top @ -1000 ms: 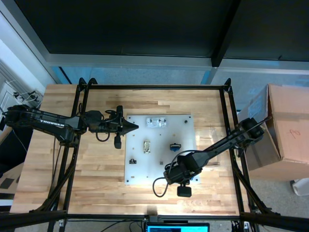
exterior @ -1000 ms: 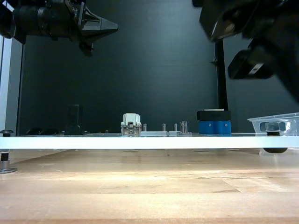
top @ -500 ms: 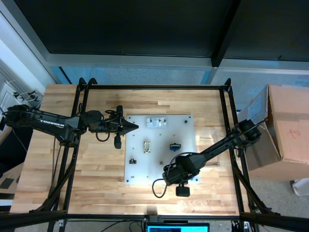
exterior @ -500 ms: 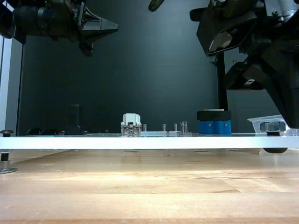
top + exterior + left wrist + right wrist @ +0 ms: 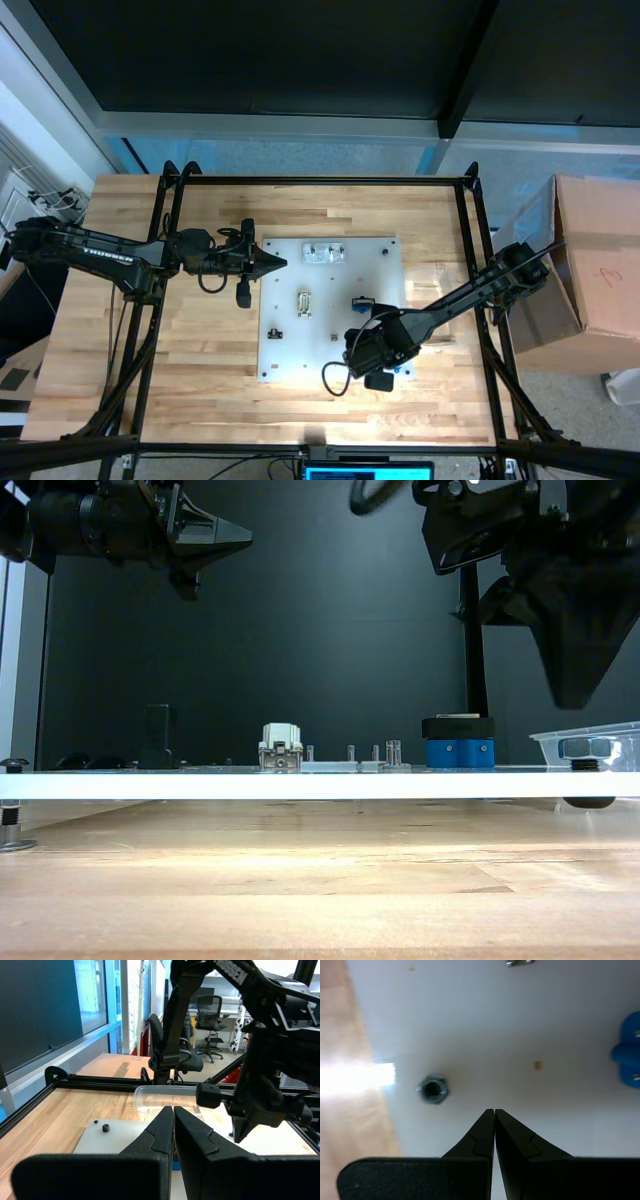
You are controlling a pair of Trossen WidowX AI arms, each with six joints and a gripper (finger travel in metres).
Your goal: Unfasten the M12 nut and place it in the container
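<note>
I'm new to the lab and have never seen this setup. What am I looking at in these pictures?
Two robot arms reach over a white task board on a wooden table. One camera looks down, one sits level at table height, and one rides each wrist. The left gripper hangs shut, empty, above the board's far left edge. The right gripper, shut and empty, points down near the silver nut, which sits on its stud in front of the clear tray.
</note>
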